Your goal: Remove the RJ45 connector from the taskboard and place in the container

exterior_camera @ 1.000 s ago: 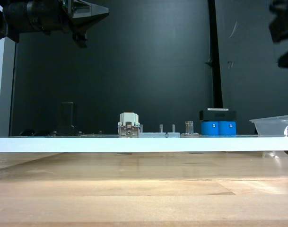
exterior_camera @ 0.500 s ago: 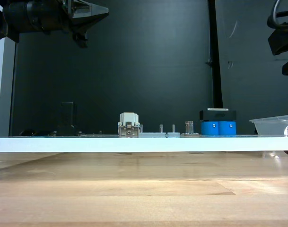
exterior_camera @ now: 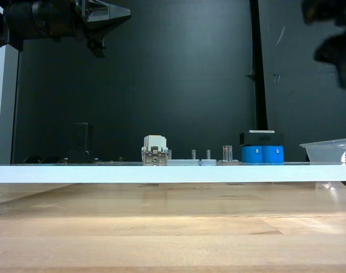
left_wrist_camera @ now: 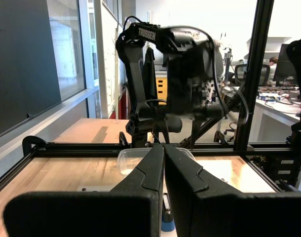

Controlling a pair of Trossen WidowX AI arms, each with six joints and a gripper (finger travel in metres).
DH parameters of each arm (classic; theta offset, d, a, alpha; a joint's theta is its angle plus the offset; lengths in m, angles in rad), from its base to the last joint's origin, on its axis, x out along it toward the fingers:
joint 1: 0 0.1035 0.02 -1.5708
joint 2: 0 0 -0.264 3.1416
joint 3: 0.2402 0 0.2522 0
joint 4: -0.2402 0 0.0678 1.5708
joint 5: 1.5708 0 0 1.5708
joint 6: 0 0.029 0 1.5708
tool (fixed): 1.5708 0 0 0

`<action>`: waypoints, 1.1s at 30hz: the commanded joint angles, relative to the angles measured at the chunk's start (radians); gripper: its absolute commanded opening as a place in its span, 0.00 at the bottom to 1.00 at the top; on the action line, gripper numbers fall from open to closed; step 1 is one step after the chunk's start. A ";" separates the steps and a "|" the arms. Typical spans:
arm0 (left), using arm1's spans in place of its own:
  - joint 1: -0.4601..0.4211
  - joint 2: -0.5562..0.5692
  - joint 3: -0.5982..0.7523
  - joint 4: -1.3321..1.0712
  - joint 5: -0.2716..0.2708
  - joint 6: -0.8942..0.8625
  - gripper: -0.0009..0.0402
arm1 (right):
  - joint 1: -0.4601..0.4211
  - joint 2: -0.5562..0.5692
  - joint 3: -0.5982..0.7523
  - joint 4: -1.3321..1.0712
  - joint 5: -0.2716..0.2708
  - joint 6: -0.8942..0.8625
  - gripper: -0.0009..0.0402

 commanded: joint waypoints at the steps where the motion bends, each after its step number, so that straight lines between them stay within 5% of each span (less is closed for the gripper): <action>1: 0.000 0.000 0.000 0.000 0.000 0.000 0.02 | -0.040 -0.036 0.011 0.124 0.030 -0.090 0.56; 11: 0.000 0.000 0.000 0.000 0.000 0.000 0.02 | -0.212 -0.129 -0.064 0.583 0.025 -0.392 0.40; 17: 0.000 0.000 0.000 0.000 0.000 0.000 0.02 | -0.328 -0.153 -0.135 0.801 -0.077 -0.495 0.32; 33: 0.000 0.000 0.000 0.000 0.000 0.000 0.02 | -0.446 -0.157 -0.394 1.399 -0.138 -0.574 0.15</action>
